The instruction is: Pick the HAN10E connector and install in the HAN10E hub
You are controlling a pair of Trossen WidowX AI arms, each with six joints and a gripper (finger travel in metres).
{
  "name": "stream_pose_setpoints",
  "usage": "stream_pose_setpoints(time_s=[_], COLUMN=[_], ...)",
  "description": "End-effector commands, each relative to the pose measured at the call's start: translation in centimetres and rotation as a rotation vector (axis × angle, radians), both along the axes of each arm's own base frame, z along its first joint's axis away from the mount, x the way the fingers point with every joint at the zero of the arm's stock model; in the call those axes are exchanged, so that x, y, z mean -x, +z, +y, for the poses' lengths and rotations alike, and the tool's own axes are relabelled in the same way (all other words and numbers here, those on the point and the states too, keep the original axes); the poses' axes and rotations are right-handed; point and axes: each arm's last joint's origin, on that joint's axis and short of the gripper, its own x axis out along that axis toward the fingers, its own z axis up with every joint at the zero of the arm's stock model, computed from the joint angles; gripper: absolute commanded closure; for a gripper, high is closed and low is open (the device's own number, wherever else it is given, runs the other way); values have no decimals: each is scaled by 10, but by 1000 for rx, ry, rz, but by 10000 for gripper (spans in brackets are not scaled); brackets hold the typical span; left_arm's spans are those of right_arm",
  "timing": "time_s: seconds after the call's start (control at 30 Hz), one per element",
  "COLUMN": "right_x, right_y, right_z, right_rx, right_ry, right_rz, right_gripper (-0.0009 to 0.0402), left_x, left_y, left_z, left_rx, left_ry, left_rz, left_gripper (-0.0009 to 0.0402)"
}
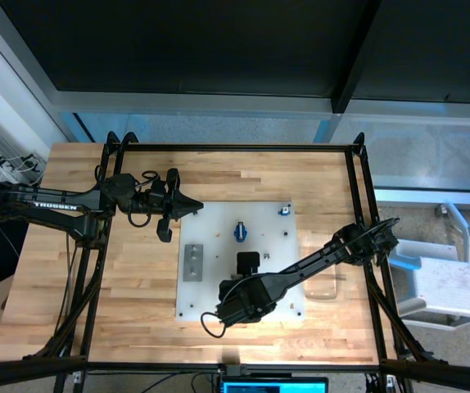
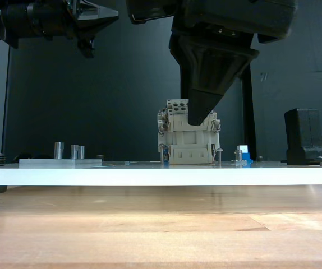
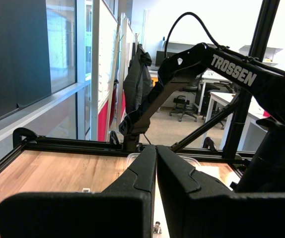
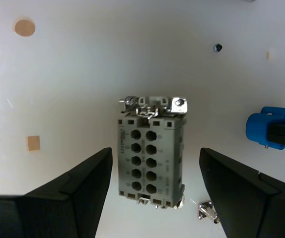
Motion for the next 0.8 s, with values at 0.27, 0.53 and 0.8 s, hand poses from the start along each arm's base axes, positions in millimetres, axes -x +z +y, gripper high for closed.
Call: stream_pose_setpoints(time_s=[0.27, 0.53, 0.8], right_x=[-1, -1, -1], right_y=[-3, -2, -2], right_z=[0, 0, 0], right_rx=[-6, -6, -6], right_ry=[0, 0, 1], right_rz=[-12, -12, -11], right_gripper=[188, 245, 306], left_x=[0, 0, 0], left_y=[0, 0, 0], left_z=[0, 0, 0], left_rx=[0, 0, 0], left_ry=[0, 0, 0], left_rz=[0, 0, 0], left_gripper=[393, 393, 393])
